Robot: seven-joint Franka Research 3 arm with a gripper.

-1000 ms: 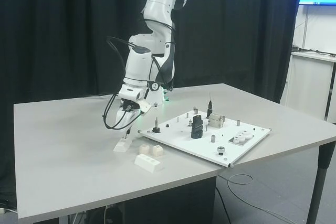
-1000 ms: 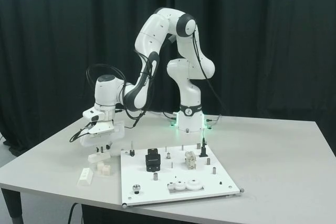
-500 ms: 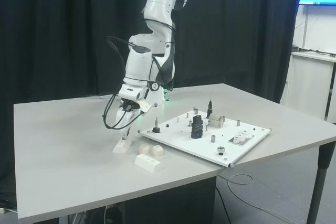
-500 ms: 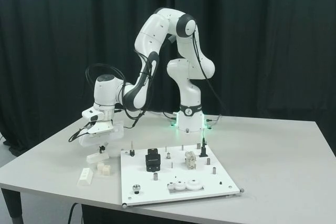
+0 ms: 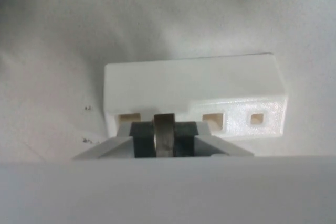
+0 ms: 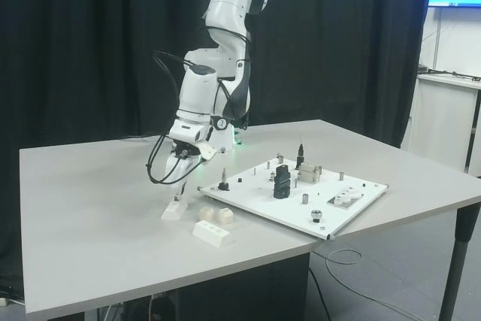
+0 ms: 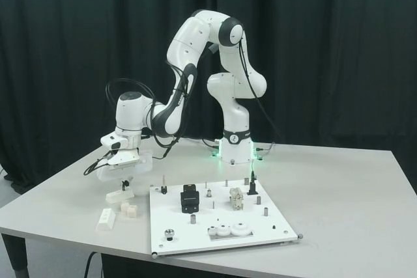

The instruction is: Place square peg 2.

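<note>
I see the grey table (image 6: 90,208), white board (image 6: 301,201) on it, white arm (image 6: 214,58) off the board's corner. Gripper (image 6: 180,189) over a white holder block (image 5: 194,95); jaws clamped on square peg 2 (image 5: 164,135), just above the block.
</note>
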